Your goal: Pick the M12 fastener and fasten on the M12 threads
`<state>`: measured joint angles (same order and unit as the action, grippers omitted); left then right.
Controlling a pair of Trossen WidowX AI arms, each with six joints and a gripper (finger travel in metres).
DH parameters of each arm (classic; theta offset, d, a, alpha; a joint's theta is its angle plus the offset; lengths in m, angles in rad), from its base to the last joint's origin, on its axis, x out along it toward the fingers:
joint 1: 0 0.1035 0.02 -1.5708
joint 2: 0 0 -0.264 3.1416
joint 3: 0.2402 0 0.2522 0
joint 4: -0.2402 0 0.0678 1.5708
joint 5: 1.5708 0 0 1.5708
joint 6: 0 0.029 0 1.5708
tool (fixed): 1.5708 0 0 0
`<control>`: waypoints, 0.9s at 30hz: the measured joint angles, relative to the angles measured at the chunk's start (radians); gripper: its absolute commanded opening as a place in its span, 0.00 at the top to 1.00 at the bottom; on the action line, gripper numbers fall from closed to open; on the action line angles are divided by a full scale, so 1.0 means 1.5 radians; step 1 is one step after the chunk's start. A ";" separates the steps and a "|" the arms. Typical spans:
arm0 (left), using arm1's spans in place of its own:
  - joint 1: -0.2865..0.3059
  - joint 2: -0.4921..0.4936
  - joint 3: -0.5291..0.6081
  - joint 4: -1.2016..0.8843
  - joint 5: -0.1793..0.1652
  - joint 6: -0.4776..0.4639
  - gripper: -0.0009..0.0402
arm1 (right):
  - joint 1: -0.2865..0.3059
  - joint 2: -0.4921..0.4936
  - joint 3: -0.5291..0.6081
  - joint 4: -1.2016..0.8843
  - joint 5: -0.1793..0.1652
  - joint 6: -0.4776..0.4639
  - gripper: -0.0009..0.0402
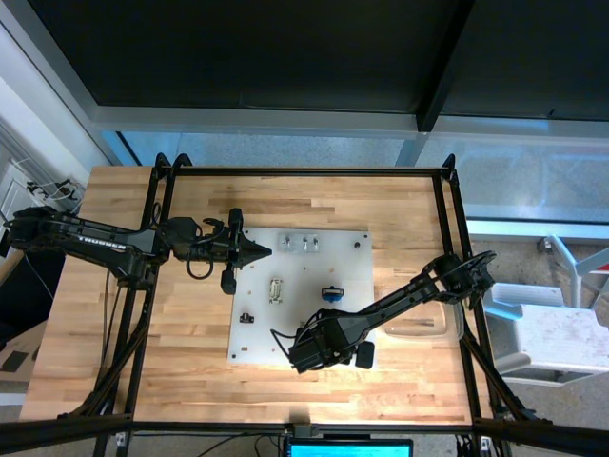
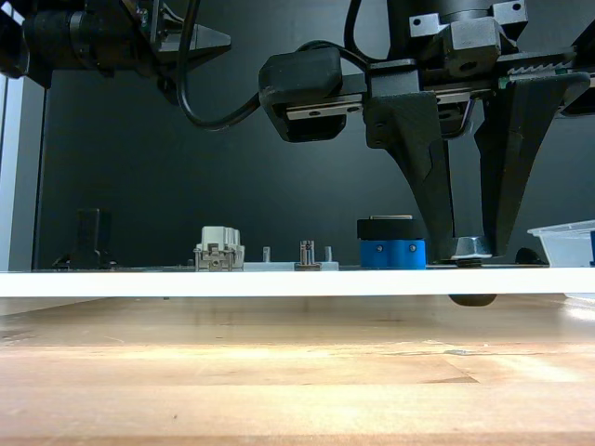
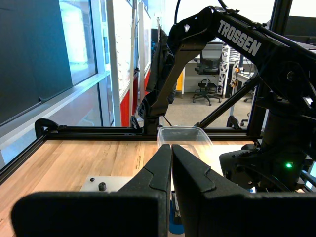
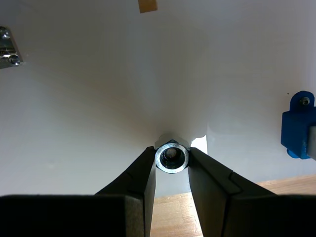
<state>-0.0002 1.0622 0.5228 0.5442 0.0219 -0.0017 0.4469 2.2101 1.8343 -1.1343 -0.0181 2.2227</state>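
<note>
The small silver M12 nut [image 4: 172, 157] is pinched between the fingers of my right gripper [image 4: 172, 159], which is shut on it. In the low view the nut [image 2: 471, 247] sits just above the white board [image 2: 279, 282] near its near right edge, with a dark sliver right under it. The M12 threads are hidden beneath the nut, and I cannot tell whether the nut is on its stud. From above, the right gripper [image 1: 319, 354] covers that spot. My left gripper [image 1: 257, 251] hovers shut and holding nothing over the board's far left part.
A blue connector [image 2: 391, 251] stands just left of the nut. The clear tray [image 1: 419, 328] lies right of the board. A grey connector block [image 1: 276, 290], small silver posts [image 1: 306, 242] and a black post [image 1: 358, 244] stand on the board.
</note>
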 measured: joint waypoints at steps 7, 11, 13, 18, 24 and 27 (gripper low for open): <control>0.000 0.000 0.000 0.000 0.000 0.000 0.98 | 0.000 0.000 0.000 0.015 0.000 0.116 0.91; 0.000 0.000 0.000 0.000 0.000 0.000 0.98 | 0.001 0.000 0.000 0.017 0.000 0.231 0.91; 0.000 0.000 0.000 0.000 0.000 0.000 0.98 | 0.001 0.000 0.000 0.017 0.002 0.270 0.91; 0.000 0.000 0.000 0.000 0.000 0.000 0.98 | 0.001 0.000 0.000 0.018 0.002 0.393 0.91; 0.000 0.000 0.000 0.000 0.000 0.000 0.98 | 0.002 0.000 0.000 0.018 0.003 0.536 0.91; 0.000 0.000 0.000 0.000 0.000 0.000 0.98 | 0.002 0.000 0.000 0.018 0.003 0.603 0.91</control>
<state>-0.0002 1.0622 0.5228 0.5442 0.0216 -0.0021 0.4496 2.2101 1.8347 -1.1069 -0.0143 3.1279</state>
